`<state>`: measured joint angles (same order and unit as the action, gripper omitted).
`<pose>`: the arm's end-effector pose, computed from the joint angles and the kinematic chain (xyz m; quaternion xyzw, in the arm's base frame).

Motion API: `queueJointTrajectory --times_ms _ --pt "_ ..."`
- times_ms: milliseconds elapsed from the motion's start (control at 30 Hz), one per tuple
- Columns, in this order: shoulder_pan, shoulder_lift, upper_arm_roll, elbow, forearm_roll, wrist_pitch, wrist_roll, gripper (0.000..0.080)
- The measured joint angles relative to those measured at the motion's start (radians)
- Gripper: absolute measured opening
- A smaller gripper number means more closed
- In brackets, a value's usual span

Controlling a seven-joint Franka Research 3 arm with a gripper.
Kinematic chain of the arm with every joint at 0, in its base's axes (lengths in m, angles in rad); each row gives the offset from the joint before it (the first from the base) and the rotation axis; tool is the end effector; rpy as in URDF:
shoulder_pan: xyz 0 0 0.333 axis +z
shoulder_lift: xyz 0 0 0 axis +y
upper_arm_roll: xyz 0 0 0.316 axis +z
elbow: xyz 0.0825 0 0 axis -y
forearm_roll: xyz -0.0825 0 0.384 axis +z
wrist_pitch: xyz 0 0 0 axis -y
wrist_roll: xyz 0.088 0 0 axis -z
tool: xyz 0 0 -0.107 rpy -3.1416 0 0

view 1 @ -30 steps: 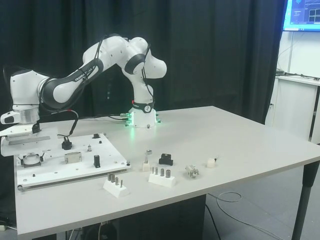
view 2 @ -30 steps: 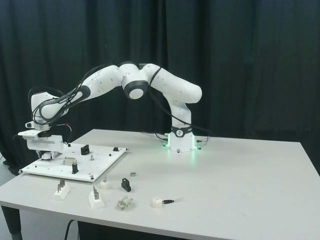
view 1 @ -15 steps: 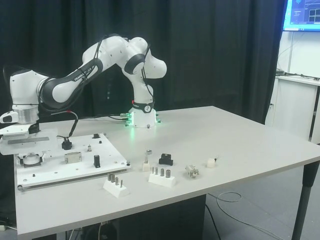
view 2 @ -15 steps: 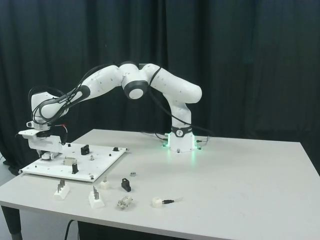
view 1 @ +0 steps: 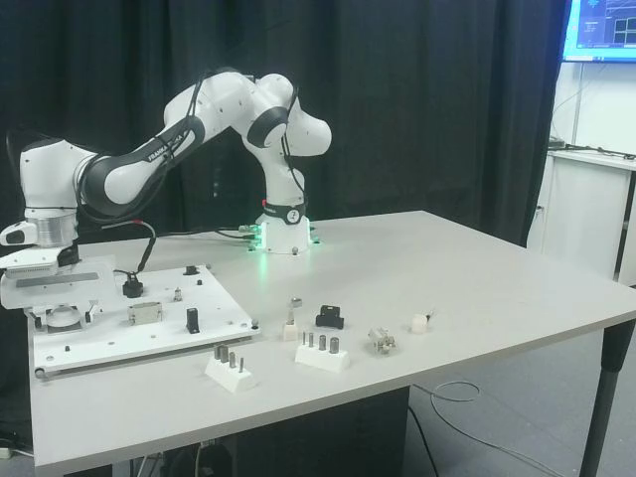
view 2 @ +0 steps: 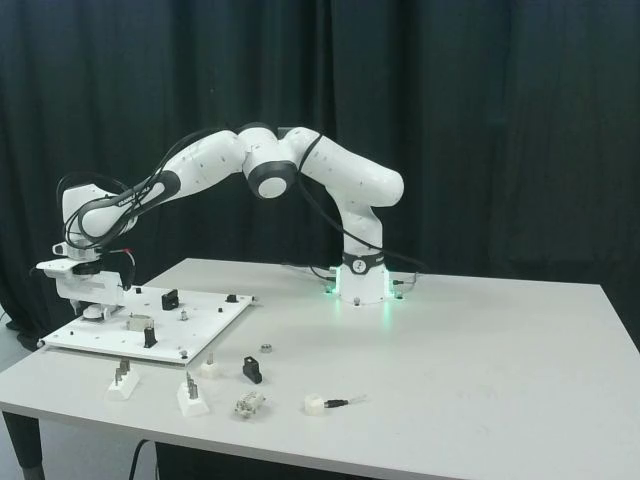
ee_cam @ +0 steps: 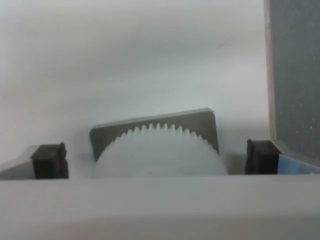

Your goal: Insert large gear.

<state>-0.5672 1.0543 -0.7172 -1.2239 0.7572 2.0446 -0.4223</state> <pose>0.3926 -0.6440 0.2134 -0.8918 0.4515 -0.0246 0.0147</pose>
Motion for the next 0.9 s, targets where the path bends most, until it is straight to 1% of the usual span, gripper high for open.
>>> queueJointTrajectory --times_ms 133,267,467,667,900 --pt "0.001 -0.004 -0.003 0.005 0.0 -0.002 0.001 0.079" --pt "0.005 -0.014 -0.009 0.006 -0.001 -0.017 0.001 0.079" --pt "0.01 -0.041 -0.014 0.006 -0.007 -0.063 0.001 0.08" --pt "0.013 -0.068 -0.019 0.002 -0.024 -0.114 0.001 0.08" --pt "0.014 -0.088 -0.022 -0.015 -0.026 -0.152 0.001 0.08"
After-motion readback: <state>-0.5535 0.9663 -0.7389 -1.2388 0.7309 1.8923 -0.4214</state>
